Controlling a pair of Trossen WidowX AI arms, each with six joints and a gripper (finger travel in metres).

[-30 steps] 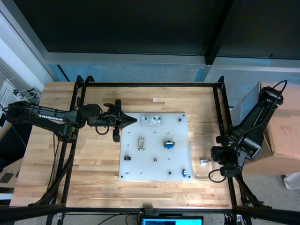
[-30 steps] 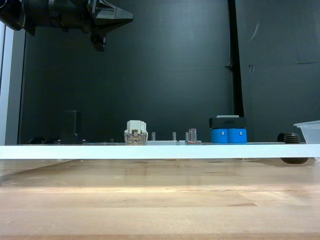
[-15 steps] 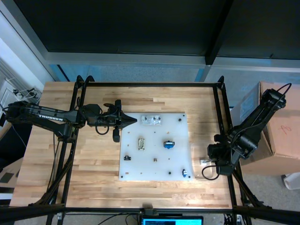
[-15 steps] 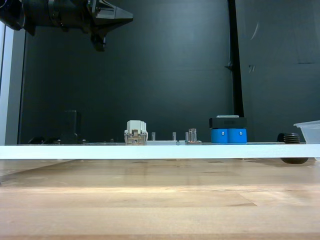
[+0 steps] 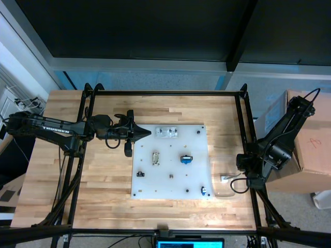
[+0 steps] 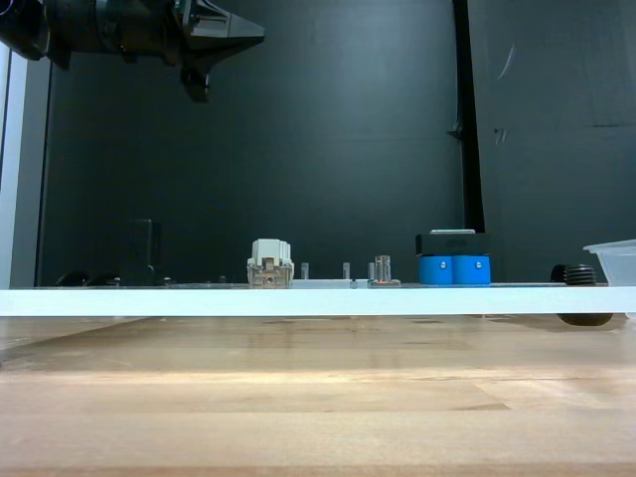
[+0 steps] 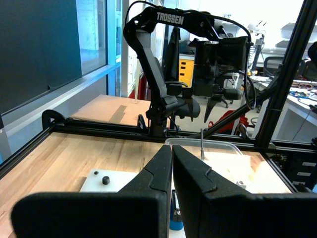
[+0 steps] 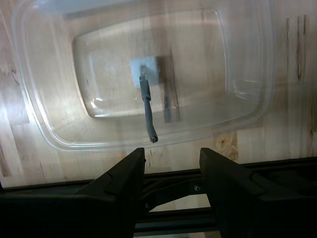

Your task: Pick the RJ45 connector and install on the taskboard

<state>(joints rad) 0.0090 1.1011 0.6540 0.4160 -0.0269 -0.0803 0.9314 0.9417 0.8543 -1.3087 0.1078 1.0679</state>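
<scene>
From above, the left pincer (image 5: 146, 133) sits at the far-left corner of the taskboard (image 5: 170, 150). It is well apart from the clear tub (image 5: 220, 192), probably parked to leave the pick unobstructed. The right pincer (image 5: 247, 166) hangs at that tub's outer edge, though its tips are hard to make out here. The RJ45 connector (image 5: 225, 179) lies free inside the tub, clear of any seat.

At tabletop level, the left pincer (image 6: 238, 38) hovers high, with the board well below it.

The left wrist view shows its fingers (image 7: 153, 168) pressed together on nothing.

In the right wrist view, the right pincer (image 8: 171, 168) is spread. The connector is below and ahead of its tips, its cable (image 8: 147, 111) rising towards them, which we judge suits a descent from above.
</scene>
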